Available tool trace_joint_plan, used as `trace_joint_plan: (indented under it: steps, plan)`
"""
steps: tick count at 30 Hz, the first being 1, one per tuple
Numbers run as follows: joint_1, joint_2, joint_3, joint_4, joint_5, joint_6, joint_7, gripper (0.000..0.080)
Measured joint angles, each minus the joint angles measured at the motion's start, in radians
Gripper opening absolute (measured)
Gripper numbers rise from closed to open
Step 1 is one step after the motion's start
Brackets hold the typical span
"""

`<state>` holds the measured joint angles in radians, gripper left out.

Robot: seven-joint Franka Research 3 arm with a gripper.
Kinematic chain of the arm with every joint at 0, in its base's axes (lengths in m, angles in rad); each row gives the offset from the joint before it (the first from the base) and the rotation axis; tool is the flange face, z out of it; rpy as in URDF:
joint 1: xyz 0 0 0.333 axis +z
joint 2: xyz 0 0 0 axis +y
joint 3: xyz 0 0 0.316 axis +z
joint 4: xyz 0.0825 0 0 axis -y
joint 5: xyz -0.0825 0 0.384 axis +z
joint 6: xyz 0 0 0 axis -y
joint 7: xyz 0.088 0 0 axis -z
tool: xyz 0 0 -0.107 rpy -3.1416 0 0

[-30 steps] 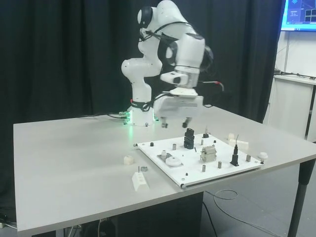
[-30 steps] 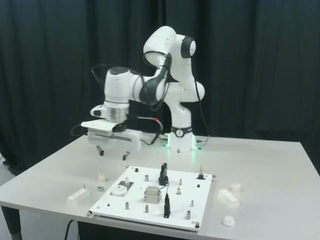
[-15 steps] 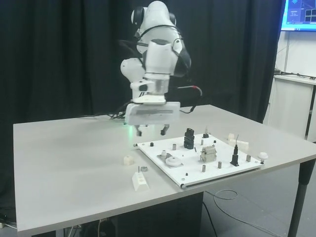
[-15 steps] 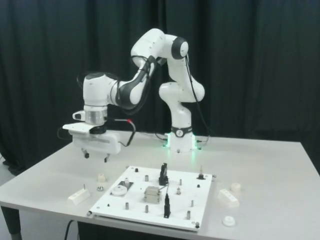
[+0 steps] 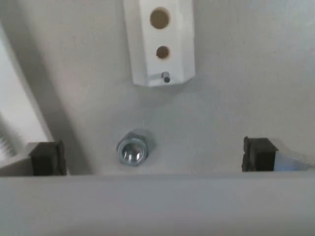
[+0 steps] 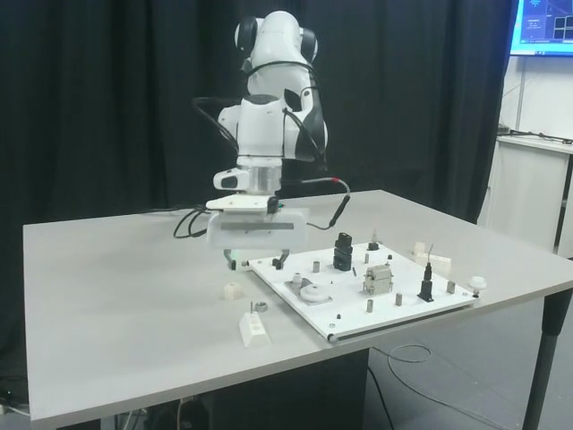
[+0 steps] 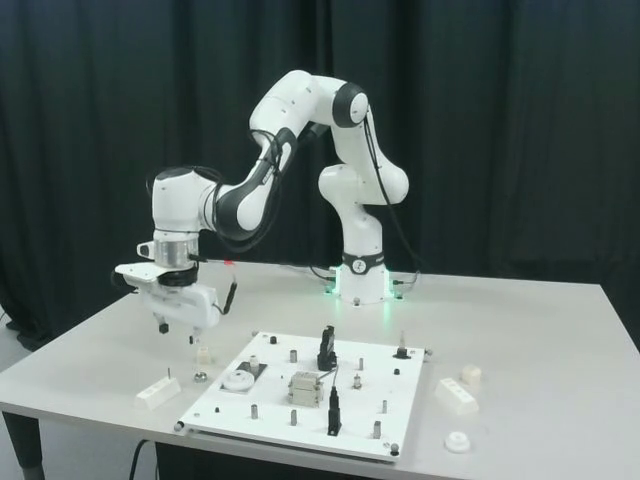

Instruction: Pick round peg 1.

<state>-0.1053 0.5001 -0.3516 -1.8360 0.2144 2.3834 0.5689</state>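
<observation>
Round peg 1 (image 5: 166, 77) stands untouched in its white block (image 5: 160, 42); my fingers (image 5: 47, 158) hang spread wide, holding nothing.

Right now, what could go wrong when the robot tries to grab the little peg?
The open hand hangs over the nut, not the peg, so dropping straight down might grab the nut instead. The peg is thin and stands at the end of the white block; a finger could bump the block and shift it.

The white block (image 5: 159, 42) is cut off by the wrist view's edge.
</observation>
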Motion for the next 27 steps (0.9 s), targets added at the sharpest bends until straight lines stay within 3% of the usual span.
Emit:
trace_joint_plan:
  steps: [27]
  plan:
    - [0.006,0.075,0.000,0.016,0.014,0.065,-0.041,0.0800]
